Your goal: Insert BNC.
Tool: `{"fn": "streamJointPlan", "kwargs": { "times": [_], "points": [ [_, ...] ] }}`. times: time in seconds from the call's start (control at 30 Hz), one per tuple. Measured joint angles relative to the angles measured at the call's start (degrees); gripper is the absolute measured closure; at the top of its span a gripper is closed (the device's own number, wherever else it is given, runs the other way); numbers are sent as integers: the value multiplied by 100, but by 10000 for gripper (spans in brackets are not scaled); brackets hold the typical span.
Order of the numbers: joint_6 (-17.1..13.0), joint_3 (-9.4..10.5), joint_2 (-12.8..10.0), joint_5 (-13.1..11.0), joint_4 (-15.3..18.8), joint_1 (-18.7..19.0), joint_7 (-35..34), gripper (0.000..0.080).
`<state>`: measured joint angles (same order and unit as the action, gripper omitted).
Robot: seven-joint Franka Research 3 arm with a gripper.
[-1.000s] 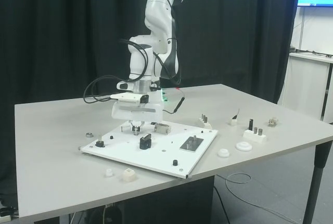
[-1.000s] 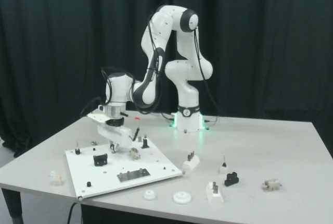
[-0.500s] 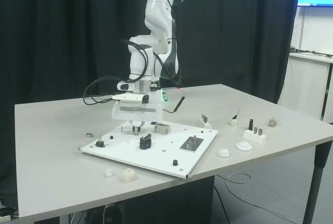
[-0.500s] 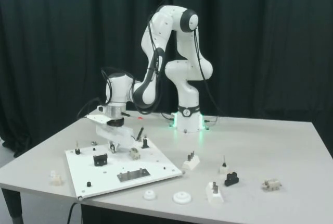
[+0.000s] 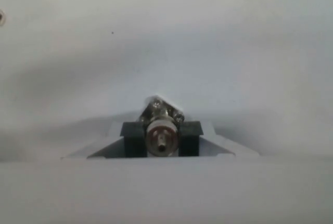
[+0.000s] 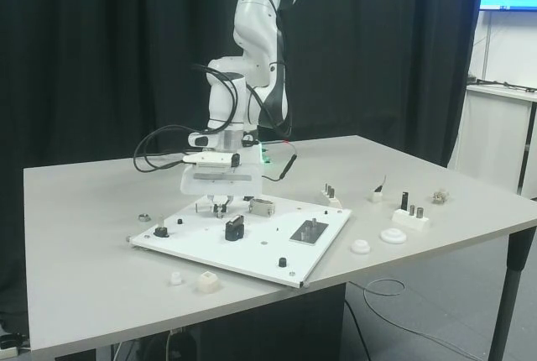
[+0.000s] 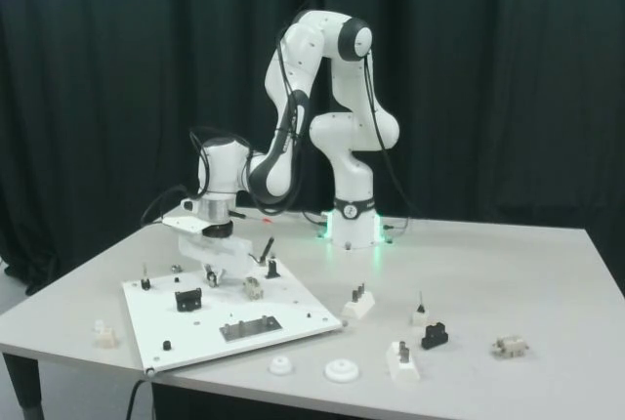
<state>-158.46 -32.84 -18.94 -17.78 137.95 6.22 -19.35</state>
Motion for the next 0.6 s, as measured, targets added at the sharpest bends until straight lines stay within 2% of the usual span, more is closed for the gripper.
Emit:
{"fn": "streamJointPlan", "kwargs": {
  "times": [0.6],
  "points": [
    [19, -10, 5, -3, -2, -4, 1248, 675]
  ]
}}
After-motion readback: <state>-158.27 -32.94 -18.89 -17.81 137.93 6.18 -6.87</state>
